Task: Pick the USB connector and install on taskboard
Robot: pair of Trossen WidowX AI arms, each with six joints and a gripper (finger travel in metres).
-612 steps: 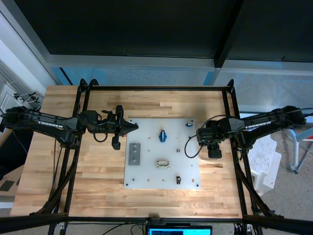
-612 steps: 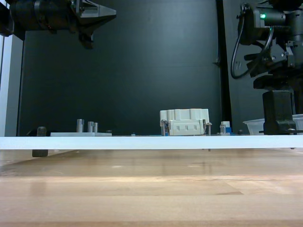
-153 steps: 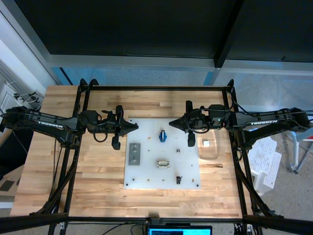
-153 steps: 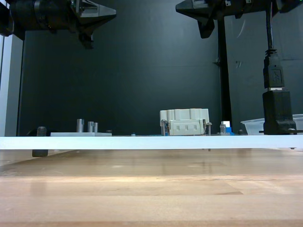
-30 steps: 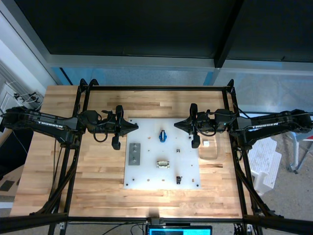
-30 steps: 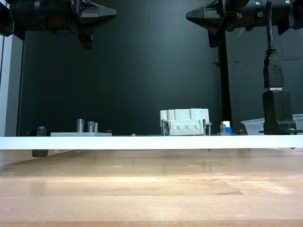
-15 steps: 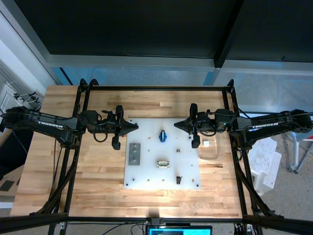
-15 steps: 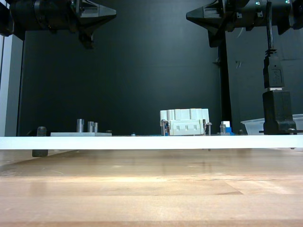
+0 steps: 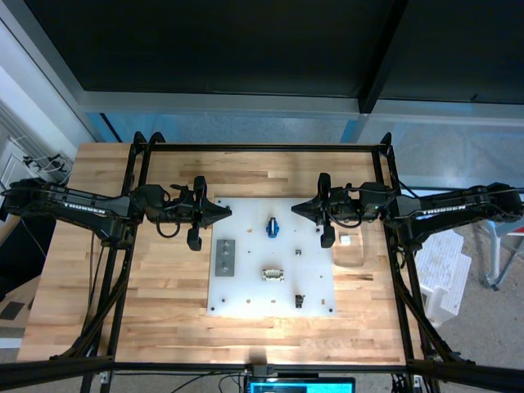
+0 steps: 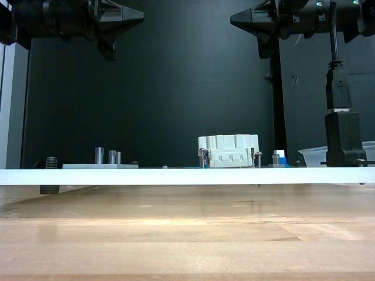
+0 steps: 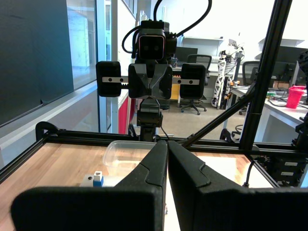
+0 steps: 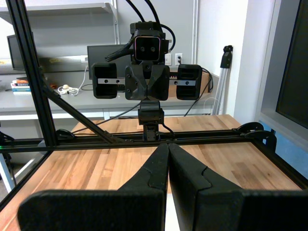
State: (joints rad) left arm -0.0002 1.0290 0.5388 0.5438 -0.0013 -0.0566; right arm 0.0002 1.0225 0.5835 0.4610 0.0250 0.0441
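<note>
Jaws on the right gripper (image 12: 168,145) are pressed together with nothing between them. It hangs high over the far right part of the taskboard (image 9: 246,282), pointing left. The left gripper (image 11: 167,144) is likewise closed on nothing, high over the taskboard's far left edge and pointing right, so the two face each other across it.

From the right gripper the USB connector (image 9: 300,300) lies toward the near side and well below, almost straight nearward of the fingertips. From the left gripper it is nearward and also well to the right, so the right arm is plainly the nearer.

The connector stands on the taskboard close to its near right corner, apart from both grippers, just near and right of the silver connector (image 9: 273,274). In the low view the USB connector (image 10: 343,140) is a small black rectangular body, taller than wide, its long axis upright and its foot on the taskboard's top. A black plug (image 10: 337,88) with a cord rises directly above it there; whether the two are joined I cannot tell.

Judging by its upright seat, it looks already installed. If it had to be gripped, a descent from above with the jaws opened across its narrow width would suit.
</note>
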